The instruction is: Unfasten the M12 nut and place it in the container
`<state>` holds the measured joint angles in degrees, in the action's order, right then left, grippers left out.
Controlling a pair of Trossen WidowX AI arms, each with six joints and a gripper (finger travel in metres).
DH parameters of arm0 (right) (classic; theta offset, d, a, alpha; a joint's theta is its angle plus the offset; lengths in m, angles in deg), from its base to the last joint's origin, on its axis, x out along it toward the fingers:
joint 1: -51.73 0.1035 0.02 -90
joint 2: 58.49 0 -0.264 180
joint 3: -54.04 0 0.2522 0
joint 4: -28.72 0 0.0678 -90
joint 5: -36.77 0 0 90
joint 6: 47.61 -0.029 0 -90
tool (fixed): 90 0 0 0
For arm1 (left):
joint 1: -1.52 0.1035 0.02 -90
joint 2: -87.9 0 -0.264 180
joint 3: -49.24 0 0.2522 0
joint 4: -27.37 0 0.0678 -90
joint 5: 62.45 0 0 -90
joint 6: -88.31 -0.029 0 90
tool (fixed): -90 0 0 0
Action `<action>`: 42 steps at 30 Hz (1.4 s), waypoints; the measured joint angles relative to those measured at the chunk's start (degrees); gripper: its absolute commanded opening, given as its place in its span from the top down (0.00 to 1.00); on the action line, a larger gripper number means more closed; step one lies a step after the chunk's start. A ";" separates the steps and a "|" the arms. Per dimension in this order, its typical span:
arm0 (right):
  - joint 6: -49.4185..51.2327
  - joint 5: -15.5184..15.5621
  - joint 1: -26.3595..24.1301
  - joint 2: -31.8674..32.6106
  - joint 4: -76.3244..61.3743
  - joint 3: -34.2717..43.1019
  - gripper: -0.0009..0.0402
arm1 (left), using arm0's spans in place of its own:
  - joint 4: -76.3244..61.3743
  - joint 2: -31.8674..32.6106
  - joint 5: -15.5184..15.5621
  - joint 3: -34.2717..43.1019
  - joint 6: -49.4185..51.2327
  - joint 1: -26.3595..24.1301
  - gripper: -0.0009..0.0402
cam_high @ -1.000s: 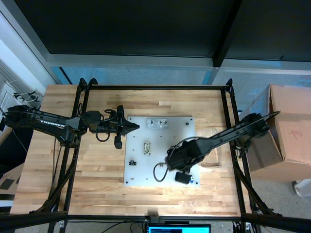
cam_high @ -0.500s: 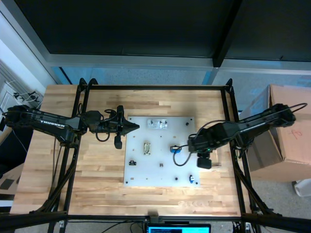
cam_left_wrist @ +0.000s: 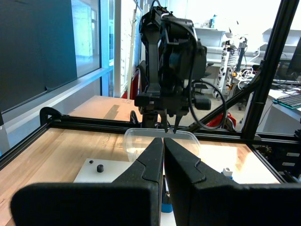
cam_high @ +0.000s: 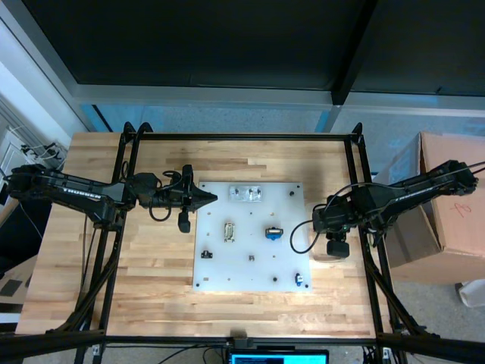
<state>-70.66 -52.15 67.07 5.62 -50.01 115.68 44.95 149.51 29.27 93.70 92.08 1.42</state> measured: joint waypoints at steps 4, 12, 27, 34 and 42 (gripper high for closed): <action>-0.74 0.00 -0.11 0.85 3.93 -3.98 0.94 | 0.00 0.00 0.00 0.00 -0.02 0.00 0.98; -2.60 0.00 -0.79 3.67 12.37 -10.49 0.94 | 0.00 0.00 -0.02 0.00 -0.02 0.00 0.98; -2.62 -1.07 -0.85 5.77 15.93 -13.33 0.66 | 0.02 -0.02 -0.02 0.02 -0.02 0.00 0.98; -2.64 -1.07 -0.85 5.77 15.78 -13.33 0.53 | 0.02 -0.02 -0.02 0.00 -0.02 0.00 0.98; -2.64 -1.07 -0.85 5.77 15.80 -13.33 0.52 | 0.02 -0.02 -0.02 0.00 0.00 0.00 0.98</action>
